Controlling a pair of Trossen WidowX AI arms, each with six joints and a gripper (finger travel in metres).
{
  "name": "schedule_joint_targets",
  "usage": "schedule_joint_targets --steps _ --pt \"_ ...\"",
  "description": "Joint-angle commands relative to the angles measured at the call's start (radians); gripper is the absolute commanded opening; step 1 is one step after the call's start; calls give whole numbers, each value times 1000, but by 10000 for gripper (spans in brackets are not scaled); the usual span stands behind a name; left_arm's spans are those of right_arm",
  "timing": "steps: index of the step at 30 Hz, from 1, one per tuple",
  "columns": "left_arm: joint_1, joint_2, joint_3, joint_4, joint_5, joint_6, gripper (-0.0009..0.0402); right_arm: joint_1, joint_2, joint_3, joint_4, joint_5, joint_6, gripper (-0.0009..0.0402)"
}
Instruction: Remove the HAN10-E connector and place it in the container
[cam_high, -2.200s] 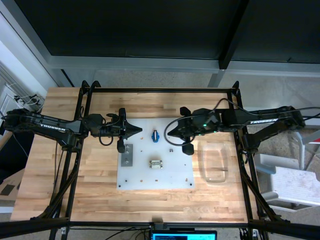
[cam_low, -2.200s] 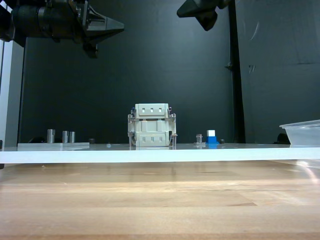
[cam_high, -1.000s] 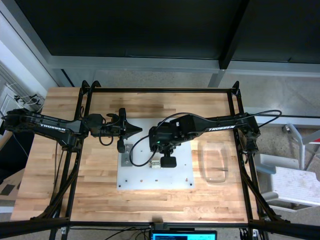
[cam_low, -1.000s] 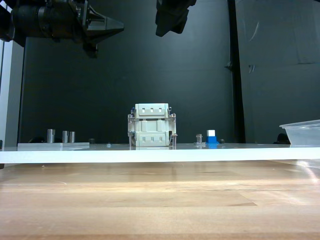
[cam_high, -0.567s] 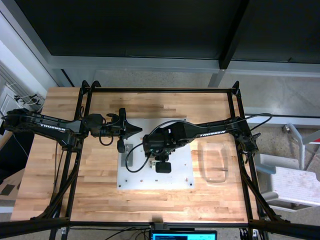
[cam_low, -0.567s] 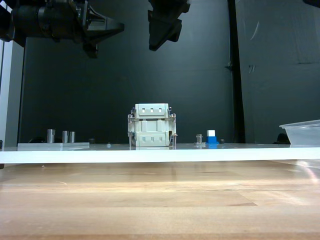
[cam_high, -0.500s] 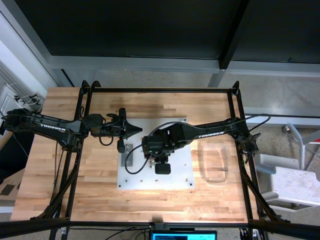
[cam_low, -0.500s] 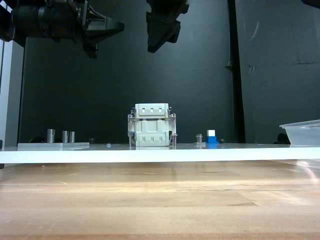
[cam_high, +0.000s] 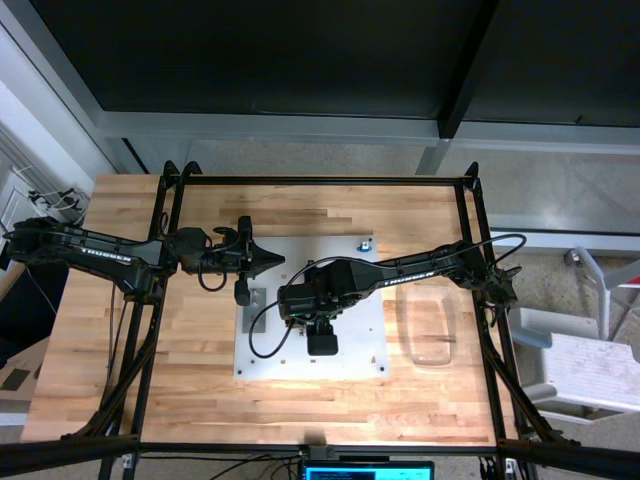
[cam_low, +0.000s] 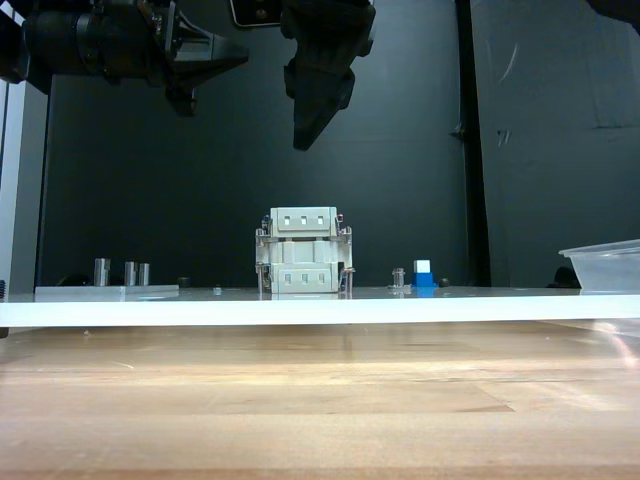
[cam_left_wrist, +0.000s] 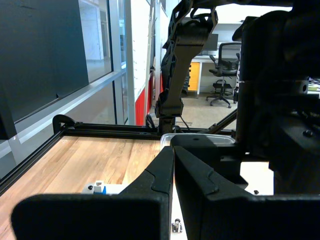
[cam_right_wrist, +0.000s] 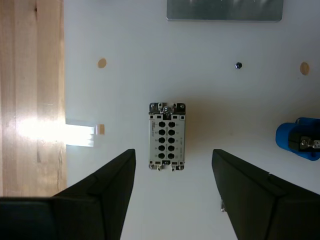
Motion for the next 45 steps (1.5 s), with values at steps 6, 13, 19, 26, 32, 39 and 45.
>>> schedule_joint_targets --steps 6,13,19,26,32,39,45 --pt "0 0 0 0 0 0 0 5 28 -4 11 2 4 261" --pt "0 0 0 0 0 0 0 6 61 -9 23 2 3 273" --pt "0 0 0 -1 0 0 0 7 78 -29 45 4 1 272" --pt "0 0 0 0 0 0 0 6 110 -37 53 1 3 272" --pt "0 0 0 0 0 0 0 7 130 -40 61 2 3 272" --pt "0 0 0 0 0 0 0 7 139 -40 61 2 3 267" --pt "0 0 0 0 0 0 0 6 138 -40 60 2 1 243"
